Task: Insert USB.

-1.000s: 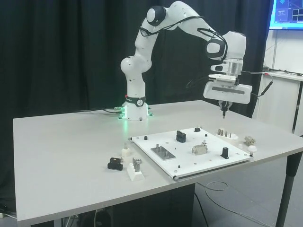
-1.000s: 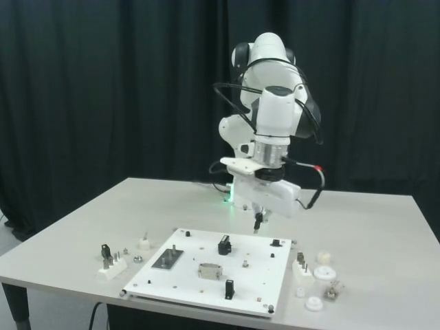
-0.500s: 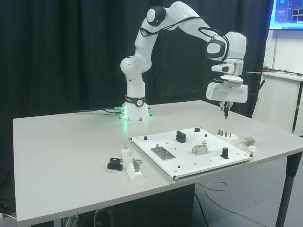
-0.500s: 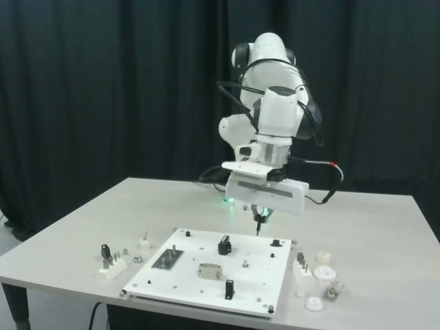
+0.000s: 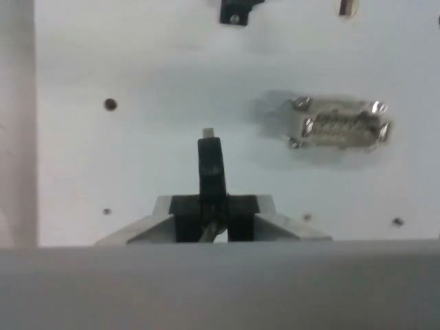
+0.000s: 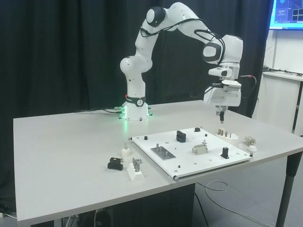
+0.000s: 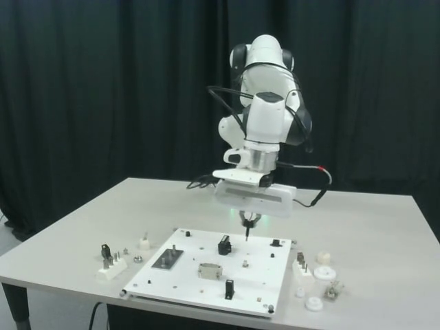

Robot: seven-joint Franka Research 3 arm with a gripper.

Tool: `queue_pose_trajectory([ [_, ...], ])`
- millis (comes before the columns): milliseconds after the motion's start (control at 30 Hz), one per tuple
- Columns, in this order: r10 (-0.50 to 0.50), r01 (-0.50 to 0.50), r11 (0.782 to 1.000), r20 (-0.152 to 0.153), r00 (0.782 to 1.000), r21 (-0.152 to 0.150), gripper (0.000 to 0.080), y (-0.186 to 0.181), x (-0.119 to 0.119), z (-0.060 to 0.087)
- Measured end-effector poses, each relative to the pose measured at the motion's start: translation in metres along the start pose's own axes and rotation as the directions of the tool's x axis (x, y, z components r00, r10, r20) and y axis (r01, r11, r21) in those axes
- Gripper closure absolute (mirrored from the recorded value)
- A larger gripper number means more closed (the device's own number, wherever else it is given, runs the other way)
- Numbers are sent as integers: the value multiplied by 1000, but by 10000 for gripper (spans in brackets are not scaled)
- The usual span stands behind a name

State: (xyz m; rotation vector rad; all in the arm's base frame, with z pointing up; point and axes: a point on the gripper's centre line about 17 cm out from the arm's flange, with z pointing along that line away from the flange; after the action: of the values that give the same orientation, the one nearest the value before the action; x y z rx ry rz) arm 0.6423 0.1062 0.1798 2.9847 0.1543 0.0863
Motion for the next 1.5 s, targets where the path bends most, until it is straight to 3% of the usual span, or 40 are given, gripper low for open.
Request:
queue_pose_trajectory([
  [367, -187, 187, 982, -8, 982, -4, 732, 18, 7, 8],
  [600, -373, 373, 928, -12, 928, -3, 732, 17, 11, 7],
  [833, -467, 467, 884, -19, 884, -9, 732, 20, 20, 6],
  [900, -512, 512, 859, -20, 859, -13, 732, 23, 22, 6],
  [1067, -647, 647, 762, -16, 762, -25, 732, 32, 31, 9],
  [1200, -685, 685, 728, -12, 728, -32, 732, 41, 39, 14],
  [1400, -758, 757, 652, -11, 653, -35, 732, 51, 51, 22],
  [1500, -779, 778, 627, -14, 627, -35, 732, 54, 57, 26],
])
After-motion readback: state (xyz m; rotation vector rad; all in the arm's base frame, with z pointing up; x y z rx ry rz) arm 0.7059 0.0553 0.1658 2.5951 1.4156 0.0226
